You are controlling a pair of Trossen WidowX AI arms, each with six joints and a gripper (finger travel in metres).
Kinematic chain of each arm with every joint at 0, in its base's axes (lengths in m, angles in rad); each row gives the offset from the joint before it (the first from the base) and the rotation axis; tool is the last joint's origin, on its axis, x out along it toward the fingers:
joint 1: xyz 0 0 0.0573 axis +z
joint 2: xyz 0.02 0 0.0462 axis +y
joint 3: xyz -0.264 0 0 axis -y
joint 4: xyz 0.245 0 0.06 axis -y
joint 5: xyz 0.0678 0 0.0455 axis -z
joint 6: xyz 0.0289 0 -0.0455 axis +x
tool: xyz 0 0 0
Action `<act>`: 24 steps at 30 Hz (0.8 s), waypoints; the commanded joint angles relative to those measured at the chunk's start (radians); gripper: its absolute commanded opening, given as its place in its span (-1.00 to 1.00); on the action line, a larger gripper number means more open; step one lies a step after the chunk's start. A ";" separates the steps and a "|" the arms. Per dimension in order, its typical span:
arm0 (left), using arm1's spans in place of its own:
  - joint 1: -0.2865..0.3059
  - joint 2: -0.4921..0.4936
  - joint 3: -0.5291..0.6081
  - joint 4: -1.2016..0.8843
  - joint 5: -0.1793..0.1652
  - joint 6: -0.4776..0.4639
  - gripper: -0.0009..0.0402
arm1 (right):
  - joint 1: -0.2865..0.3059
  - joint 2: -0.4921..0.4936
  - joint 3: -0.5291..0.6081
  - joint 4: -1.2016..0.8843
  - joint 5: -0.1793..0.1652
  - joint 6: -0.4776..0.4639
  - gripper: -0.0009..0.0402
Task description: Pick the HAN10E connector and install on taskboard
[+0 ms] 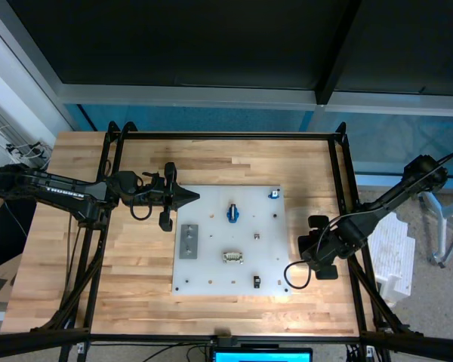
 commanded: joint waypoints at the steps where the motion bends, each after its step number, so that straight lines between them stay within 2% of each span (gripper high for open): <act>1: 0.000 0.000 0.000 0.000 0.000 0.000 -0.95 | 0.000 0.000 0.046 -0.052 0.001 0.000 -0.78; 7: 0.000 0.000 0.000 0.000 0.000 0.000 -0.95 | -0.004 0.000 0.080 -0.087 0.001 0.000 -0.79; 12: 0.000 0.000 0.000 0.000 0.000 0.000 -0.95 | -0.053 0.018 0.108 -0.096 0.000 -0.002 -0.79; 19: 0.000 0.000 0.000 0.000 0.000 0.000 -0.95 | -0.136 0.128 0.217 -0.133 0.002 -0.059 -0.79; 24: 0.000 0.000 0.000 0.000 0.000 0.000 -0.95 | -0.163 0.227 0.299 -0.133 0.001 -0.096 -0.79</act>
